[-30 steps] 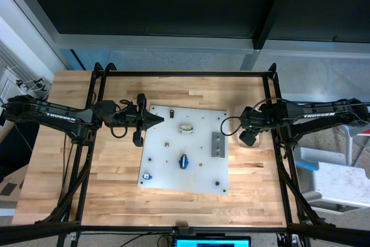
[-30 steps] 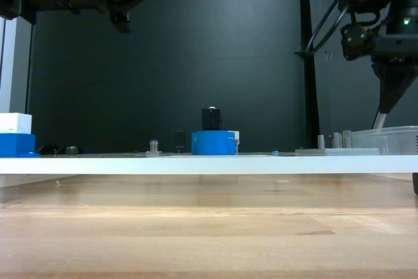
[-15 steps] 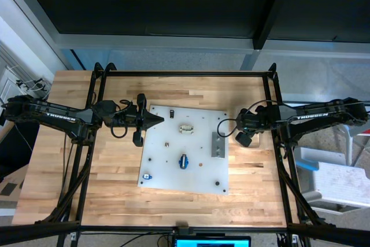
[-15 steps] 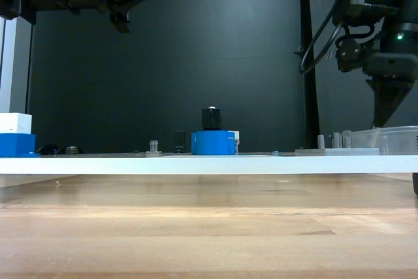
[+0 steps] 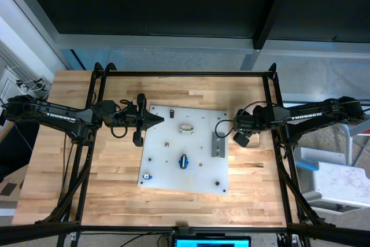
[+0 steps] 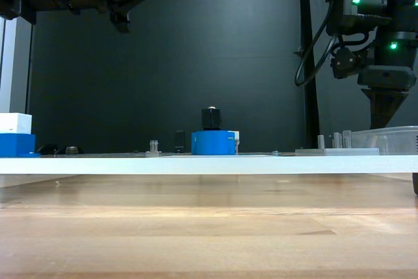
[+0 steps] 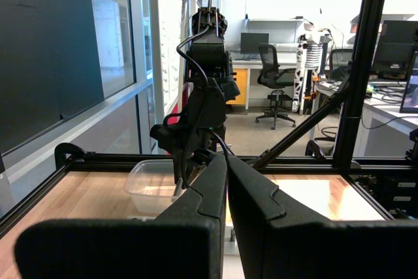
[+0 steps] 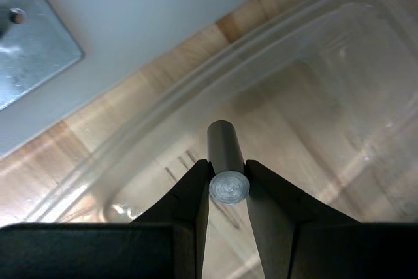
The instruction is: Pick the 16mm cylinder and place it in the container
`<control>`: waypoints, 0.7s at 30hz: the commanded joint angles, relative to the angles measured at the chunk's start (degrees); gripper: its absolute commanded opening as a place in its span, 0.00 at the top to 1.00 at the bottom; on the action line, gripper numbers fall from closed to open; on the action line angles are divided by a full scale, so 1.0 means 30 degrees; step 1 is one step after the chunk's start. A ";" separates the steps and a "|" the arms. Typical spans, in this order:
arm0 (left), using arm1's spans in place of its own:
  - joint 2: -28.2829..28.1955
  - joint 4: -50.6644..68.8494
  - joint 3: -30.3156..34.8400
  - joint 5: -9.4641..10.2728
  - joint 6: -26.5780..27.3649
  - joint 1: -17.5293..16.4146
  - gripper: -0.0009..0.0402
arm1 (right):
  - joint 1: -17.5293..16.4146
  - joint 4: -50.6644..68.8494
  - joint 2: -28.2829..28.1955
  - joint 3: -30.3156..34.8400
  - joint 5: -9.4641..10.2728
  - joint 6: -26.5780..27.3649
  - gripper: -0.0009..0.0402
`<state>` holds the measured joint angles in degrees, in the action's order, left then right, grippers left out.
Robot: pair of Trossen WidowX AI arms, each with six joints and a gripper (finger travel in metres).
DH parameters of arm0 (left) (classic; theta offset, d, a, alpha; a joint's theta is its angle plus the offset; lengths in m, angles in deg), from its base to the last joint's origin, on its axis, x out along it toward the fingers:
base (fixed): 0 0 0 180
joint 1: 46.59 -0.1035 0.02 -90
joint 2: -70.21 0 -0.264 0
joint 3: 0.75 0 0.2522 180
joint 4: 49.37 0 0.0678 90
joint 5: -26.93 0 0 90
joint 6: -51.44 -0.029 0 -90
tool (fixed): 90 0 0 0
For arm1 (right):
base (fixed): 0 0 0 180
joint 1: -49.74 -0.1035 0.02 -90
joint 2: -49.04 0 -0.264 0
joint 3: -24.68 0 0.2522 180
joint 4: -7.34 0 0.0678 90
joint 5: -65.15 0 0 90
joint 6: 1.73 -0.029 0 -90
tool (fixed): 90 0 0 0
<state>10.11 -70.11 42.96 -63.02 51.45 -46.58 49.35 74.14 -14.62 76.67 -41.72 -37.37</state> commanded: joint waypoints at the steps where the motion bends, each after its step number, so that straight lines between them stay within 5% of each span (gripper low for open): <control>1: 0.0000 -0.0007 0.0000 -0.0007 0.0000 0.0000 0.98 | -0.0007 -0.0022 -0.0168 0.0007 0.0015 0.0007 0.93; 8: 0.0000 -0.0007 0.0000 0.0000 -0.0007 0.0000 0.98 | -0.0015 -0.0437 -0.0605 0.0007 -0.0605 -0.0044 0.92; 21: 0.0000 -0.0007 0.0000 0.0000 -0.0007 -0.0007 0.98 | -0.0015 -0.0940 -0.0962 0.0007 -0.0488 -0.0022 0.77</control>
<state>10.11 -70.13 42.94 -63.02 51.45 -46.58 49.33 71.19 -17.48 76.67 -43.27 -37.39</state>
